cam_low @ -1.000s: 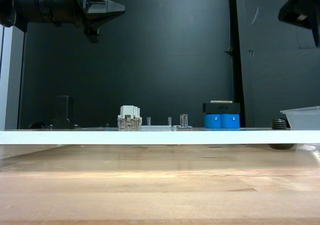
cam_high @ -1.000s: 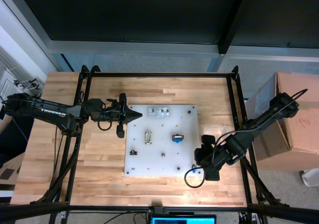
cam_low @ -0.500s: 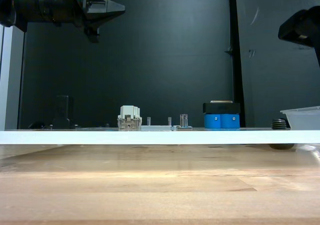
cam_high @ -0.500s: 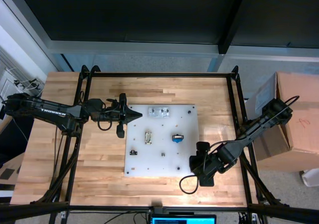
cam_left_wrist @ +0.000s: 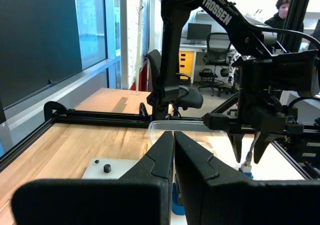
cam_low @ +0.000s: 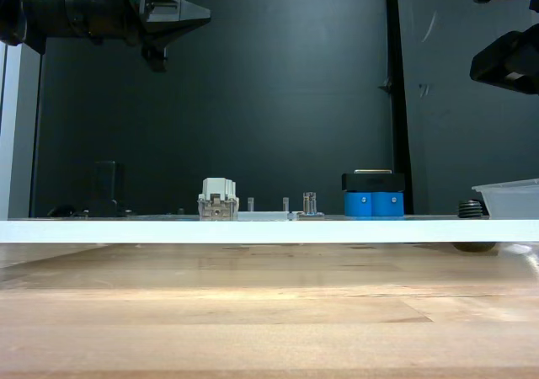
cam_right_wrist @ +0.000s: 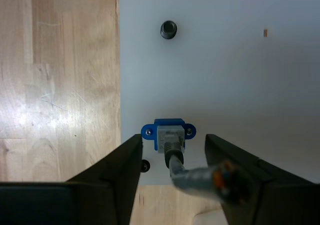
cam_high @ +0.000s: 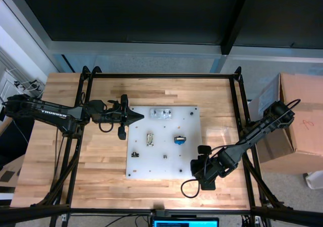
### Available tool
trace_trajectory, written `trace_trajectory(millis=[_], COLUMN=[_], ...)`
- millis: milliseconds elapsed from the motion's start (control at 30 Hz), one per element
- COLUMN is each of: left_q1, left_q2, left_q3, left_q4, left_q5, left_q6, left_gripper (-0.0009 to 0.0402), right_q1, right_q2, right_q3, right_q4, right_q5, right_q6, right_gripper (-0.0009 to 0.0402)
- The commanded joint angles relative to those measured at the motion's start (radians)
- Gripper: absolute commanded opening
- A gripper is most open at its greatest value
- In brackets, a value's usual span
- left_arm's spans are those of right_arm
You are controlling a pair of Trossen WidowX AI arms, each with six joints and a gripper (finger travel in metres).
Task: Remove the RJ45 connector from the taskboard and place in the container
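Note:
The RJ45 connector [cam_right_wrist: 169, 134] sits in its blue seat near the near right corner of the white taskboard [cam_high: 151, 161], its grey cable [cam_right_wrist: 200, 177] trailing off the board edge. My right gripper [cam_right_wrist: 172, 138] hovers above it, open, one finger on each side and not touching it. In the high view the right gripper [cam_high: 198, 167] covers that corner. The left wrist view shows the right gripper [cam_left_wrist: 248, 152] above the plug [cam_left_wrist: 244, 168]. My left gripper [cam_high: 140, 117] is shut on nothing, held high over the board's far left edge. The clear container [cam_high: 220, 134] lies right of the board.
A blue connector block [cam_high: 179, 139], a beige connector [cam_high: 150, 138] and a clear part [cam_high: 162, 114] stand on the board. The black frame rail [cam_high: 245, 121] runs along the right side. A cardboard box [cam_high: 300, 121] sits beyond the table's right edge.
My right arm has moved left and toward the near edge and come down over the board's near right corner. The left arm has not moved. The connector stays in its seat.

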Motion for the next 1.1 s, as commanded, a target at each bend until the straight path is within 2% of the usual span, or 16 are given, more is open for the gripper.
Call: trace_trajectory(millis=[33, 433, 867, 1100], left_q1=[0.0, 0.0, 0.0, 0.0], left_q2=[0.0, 0.0, 0.0, 0.0], left_q3=[0.0, 0.0, 0.0, 0.0], left_q4=[0.0, 0.0, 0.0, 0.0], left_q5=[0.0, 0.0, 0.0, 0.0], left_q6=[0.0, 0.0, 0.0, 0.0], left_gripper=[0.0, 0.0, 0.0, 0.0], right_q1=[0.0, -0.003, -0.019, -0.058], right_q2=[0.0, -0.004, -0.067, -0.088], right_q3=[0.0, 0.0, 0.051, 0.062], right_q4=[0.001, 0.0, -0.072, -0.093], right_q5=[0.002, 0.002, 0.014, 0.022], right_q6=[-0.002, -0.006, -0.007, -0.011], right_gripper=[0.0118, -0.0004, 0.0, 0.0])
